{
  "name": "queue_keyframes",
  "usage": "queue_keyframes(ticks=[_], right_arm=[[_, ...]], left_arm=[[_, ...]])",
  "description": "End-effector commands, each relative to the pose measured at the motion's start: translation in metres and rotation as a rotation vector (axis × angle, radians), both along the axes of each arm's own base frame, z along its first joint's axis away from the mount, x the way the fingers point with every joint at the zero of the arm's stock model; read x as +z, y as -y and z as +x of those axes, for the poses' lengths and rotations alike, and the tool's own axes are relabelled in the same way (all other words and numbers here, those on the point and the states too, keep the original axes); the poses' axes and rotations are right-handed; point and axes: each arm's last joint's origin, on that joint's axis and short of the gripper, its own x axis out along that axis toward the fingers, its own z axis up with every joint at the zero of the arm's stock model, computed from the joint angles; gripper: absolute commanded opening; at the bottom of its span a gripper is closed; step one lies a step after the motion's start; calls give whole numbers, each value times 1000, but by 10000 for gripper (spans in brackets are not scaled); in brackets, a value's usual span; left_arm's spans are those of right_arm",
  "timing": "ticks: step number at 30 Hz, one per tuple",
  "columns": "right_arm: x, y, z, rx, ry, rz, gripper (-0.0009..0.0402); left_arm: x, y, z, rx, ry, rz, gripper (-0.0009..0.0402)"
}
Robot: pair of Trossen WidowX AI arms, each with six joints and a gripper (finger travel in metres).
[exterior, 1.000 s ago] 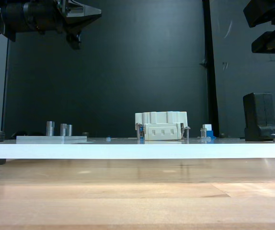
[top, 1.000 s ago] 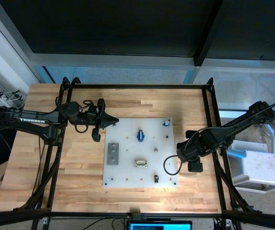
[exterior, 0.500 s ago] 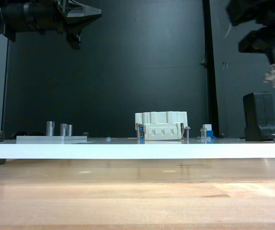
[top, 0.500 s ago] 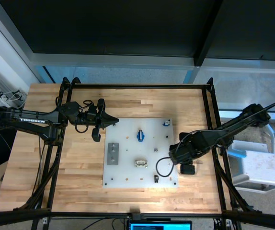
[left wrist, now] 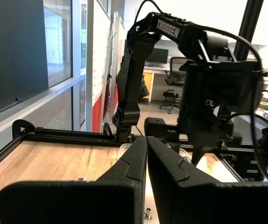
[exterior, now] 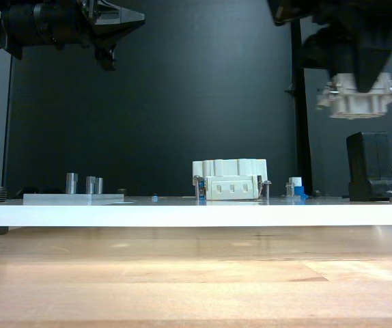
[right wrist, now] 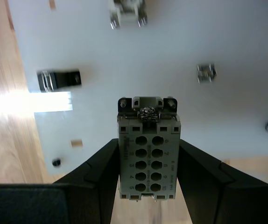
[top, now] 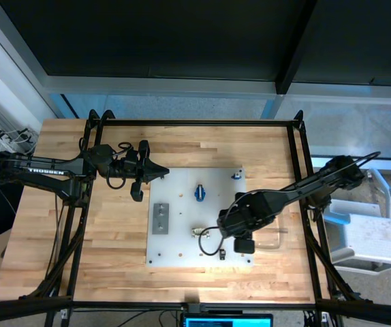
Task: Pick the HAN10E connector and install in the HAN10E hub
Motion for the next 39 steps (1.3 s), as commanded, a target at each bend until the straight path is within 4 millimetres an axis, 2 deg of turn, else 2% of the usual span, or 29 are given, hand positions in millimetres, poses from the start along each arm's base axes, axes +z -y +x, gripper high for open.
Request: queue_keyframes(ticks=[1,10,30,39], right_arm=[[-1,-2,14,-4,7,2,50],[-4,-5,45,-3,22,9,50],[-11,-5,95,41,59,7,50],[-15,-3,103,33,56,0,74]], left_arm=[[0,0,0,0,0,0,0],[0,0,0,0,0,0,0],[0,0,0,0,0,0,0],[0,0,0,0,0,0,0]])
